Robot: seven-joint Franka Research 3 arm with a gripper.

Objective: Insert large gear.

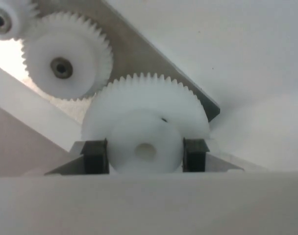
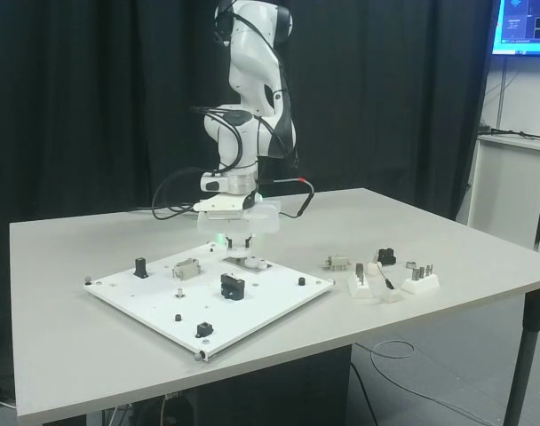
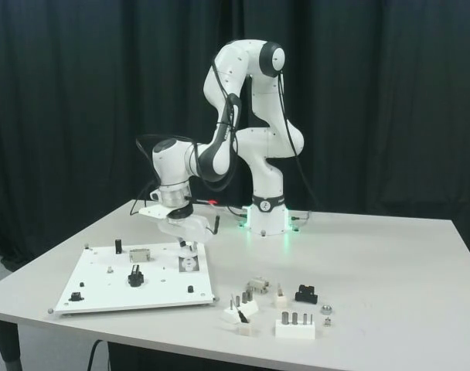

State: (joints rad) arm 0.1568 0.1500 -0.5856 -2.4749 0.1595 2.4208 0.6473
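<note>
Your gripper (image 1: 145,155) is clamped on the large gear (image 1: 145,117) above the white board (image 2: 261,306) on the grey table (image 2: 92,346), black curtains (image 3: 80,93) behind.

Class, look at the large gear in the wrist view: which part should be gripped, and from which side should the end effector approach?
Grip the large gear by its raised round hub, coming straight down from above with a finger on either side. The hub is smooth and stands proud of the teeth, so the teeth stay free to mesh with the smaller gear. The end effector holds it just so.
</note>
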